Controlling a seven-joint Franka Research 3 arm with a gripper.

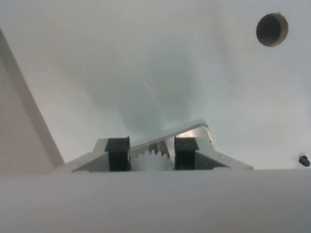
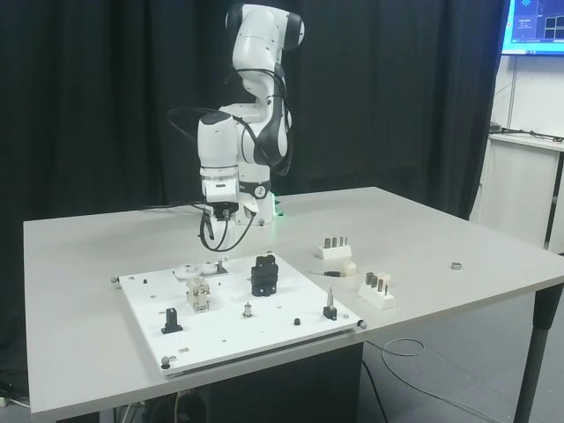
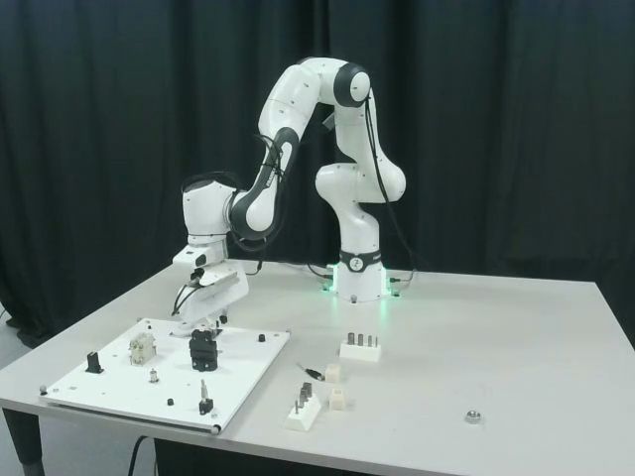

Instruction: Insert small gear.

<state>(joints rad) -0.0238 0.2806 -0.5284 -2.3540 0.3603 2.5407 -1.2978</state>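
Small gear point(image 1: 154, 158), white with teeth visible, sits between the two black fingertips point(image 1: 118, 153) of the gripper point(image 1: 151, 154), which is clamped on it. The gripper hangs above the far part of the white board point(image 2: 264, 330) on the grey table point(image 2: 423, 229).

Grey tabletop point(image 2: 423, 225), carrying:
- white assembly board point(image 2: 264, 330) at its front corner
- arm base point(image 3: 359, 283), bolted near the rear edge
- two white blocks holding upright pins point(image 2: 334, 250) point(image 2: 376, 291)
- small white cubes point(image 3: 333, 373) point(image 3: 339, 400)
- loose small ring-shaped part point(image 2: 456, 263), well apart from the board
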